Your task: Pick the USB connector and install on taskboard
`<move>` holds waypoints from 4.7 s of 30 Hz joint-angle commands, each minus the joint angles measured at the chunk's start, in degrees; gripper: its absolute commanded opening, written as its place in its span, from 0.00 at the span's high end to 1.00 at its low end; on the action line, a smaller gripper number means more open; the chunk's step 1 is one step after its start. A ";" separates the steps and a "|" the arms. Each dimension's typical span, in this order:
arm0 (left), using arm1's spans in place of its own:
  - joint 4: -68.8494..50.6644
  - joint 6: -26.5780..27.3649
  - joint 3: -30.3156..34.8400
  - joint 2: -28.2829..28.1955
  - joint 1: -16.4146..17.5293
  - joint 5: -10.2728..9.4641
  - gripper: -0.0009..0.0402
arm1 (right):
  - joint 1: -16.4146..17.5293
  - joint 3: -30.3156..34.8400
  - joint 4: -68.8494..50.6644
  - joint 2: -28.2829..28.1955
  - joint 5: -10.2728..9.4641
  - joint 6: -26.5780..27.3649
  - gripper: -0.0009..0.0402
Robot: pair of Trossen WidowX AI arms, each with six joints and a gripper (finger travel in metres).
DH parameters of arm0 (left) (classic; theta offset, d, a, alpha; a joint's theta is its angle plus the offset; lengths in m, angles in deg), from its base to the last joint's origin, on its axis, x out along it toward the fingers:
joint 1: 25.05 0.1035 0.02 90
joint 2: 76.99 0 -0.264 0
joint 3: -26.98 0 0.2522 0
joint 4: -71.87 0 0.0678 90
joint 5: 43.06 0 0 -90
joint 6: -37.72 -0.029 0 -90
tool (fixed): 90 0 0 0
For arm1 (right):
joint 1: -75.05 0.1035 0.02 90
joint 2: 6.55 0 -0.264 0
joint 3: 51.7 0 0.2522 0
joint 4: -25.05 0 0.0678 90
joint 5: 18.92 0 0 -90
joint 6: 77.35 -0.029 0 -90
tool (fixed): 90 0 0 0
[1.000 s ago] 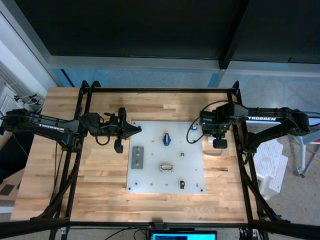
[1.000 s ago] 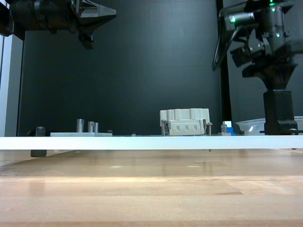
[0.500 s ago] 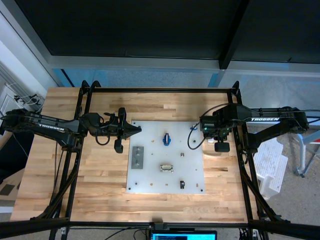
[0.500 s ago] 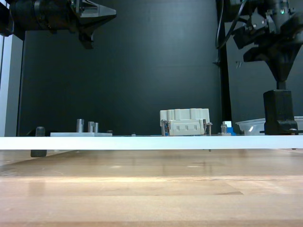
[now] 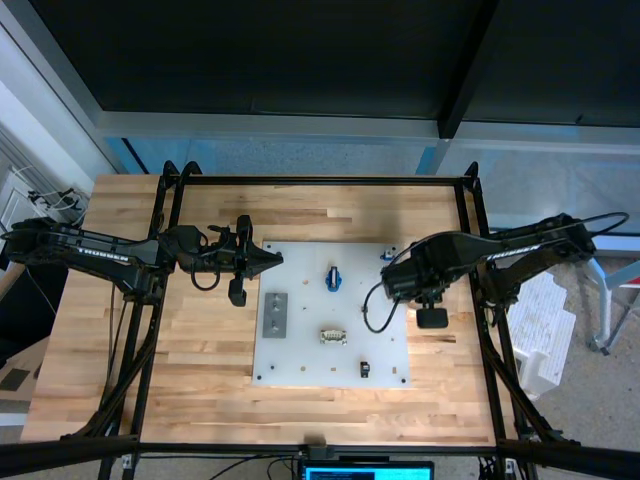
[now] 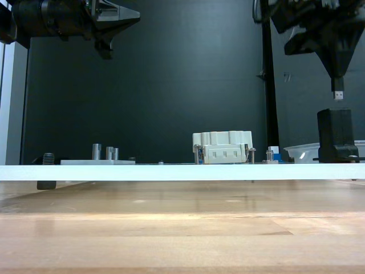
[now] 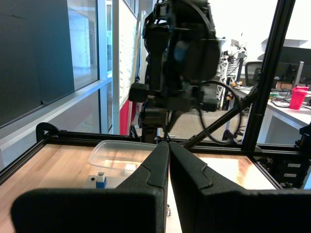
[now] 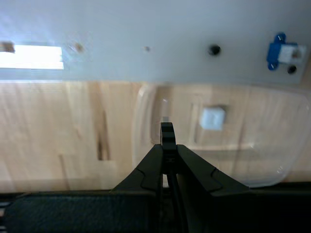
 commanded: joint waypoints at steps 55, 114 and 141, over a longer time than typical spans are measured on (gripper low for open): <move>0.00 0.00 0.02 0.00 0.00 0.02 0.98 | 14.01 33.77 2.25 -33.86 -6.56 -14.08 0.98; 0.00 0.00 0.00 0.00 0.02 0.02 0.98 | 14.67 33.14 4.07 -35.34 -5.95 -13.81 0.98; 0.00 0.00 0.00 0.00 0.00 0.02 0.98 | 15.04 28.50 8.92 -36.06 -6.67 -13.00 0.98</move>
